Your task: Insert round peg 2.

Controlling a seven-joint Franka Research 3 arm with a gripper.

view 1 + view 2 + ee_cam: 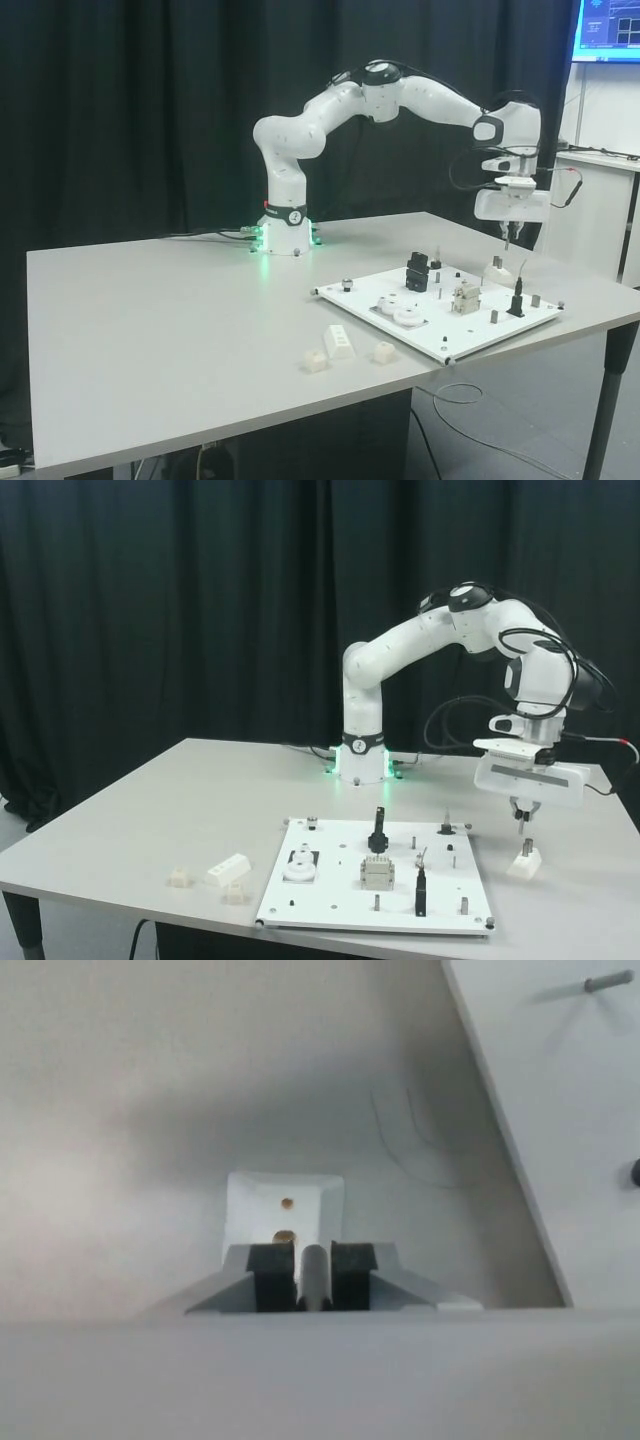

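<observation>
1. The pincer (314, 1278) is closed on a small grey peg (314, 1272), with the black finger pads (272, 1272) squeezing it from both sides. The peg stands upright between them.
2. In the wrist view the peg hangs right above a small white block (285, 1210) with two little holes in its top.
3. That block (524, 865) sits on the grey worktop (150, 810) just beside the white board (330, 895), off its edge and not on it.
4. The white arm (400, 100) reaches out from its base over that far corner, with the pincer (522, 820) hovering clear above the block.
5. Three small white blocks (340, 345) lie on the worktop on the board's other side.
</observation>
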